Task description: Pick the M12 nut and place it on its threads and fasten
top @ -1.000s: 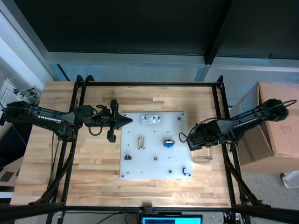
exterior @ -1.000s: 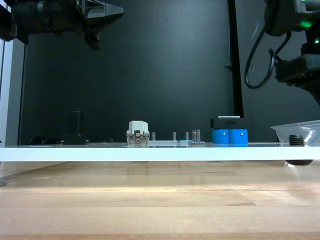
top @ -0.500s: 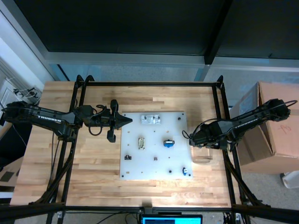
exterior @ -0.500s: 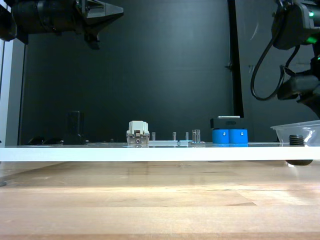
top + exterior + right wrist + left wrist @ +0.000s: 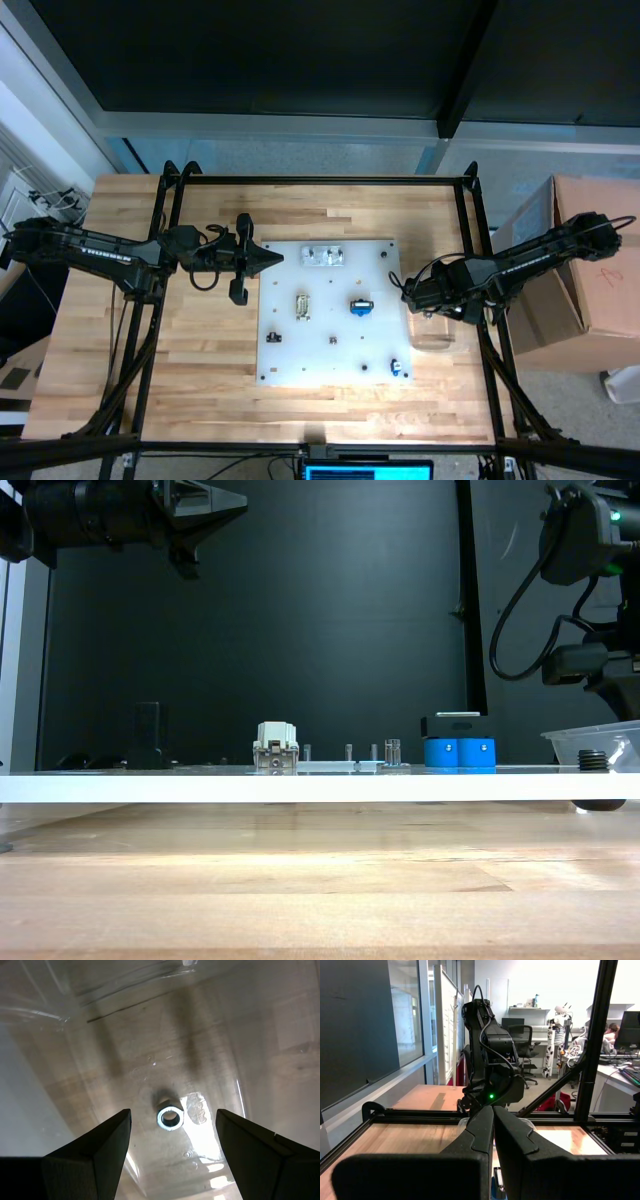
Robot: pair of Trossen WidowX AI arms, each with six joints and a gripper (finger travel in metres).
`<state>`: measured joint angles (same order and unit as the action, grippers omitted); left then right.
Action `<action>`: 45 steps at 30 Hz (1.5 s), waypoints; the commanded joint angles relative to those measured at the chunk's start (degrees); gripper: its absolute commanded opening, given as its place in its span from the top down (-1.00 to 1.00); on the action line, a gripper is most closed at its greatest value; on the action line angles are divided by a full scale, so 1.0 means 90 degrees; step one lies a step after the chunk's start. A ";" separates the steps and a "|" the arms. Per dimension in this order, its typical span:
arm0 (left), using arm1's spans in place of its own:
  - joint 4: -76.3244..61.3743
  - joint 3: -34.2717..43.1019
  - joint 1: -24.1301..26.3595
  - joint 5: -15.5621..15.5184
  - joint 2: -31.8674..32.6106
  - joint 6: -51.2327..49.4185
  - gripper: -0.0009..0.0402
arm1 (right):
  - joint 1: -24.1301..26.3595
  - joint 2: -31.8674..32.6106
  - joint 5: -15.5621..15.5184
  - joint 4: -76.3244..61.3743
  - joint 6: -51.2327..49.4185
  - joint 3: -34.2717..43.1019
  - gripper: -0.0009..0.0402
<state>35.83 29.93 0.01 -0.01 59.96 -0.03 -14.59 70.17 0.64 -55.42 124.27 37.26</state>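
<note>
The small silver nut [image 5: 170, 1116] lies flat and free on the floor of the clear tray [image 5: 432, 340], as the right wrist view shows. My right gripper [image 5: 172, 1110] hangs over it, open, with one dark finger [image 5: 95, 1155] on each side of the nut and neither touching it. From above, the right gripper [image 5: 411, 293] is at the tray's far left corner, beside the white board [image 5: 290, 360]. The black ribbed stud [image 5: 593, 761] stands bare. My left gripper [image 5: 270, 258] is shut and hovers high at the board's far left edge, with nothing in it.
The board carries a blue connector [image 5: 360, 306], a grey connector [image 5: 302, 306], a silver block [image 5: 324, 257] and small posts. A black frame [image 5: 320, 181] rings the table. A cardboard box [image 5: 590, 270] stands to the right.
The right arm has shifted a little to the left and lower over the tray. The left arm has not moved.
</note>
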 commanded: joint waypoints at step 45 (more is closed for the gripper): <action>0.0002 0.0002 0.0000 0.0000 0.0002 0.0002 0.96 | 0.0022 0.0673 -0.0243 0.1052 -0.0046 -0.0330 0.72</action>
<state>35.83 29.93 0.01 -0.01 59.96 -0.03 -14.35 76.23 -1.58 -46.06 124.05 34.13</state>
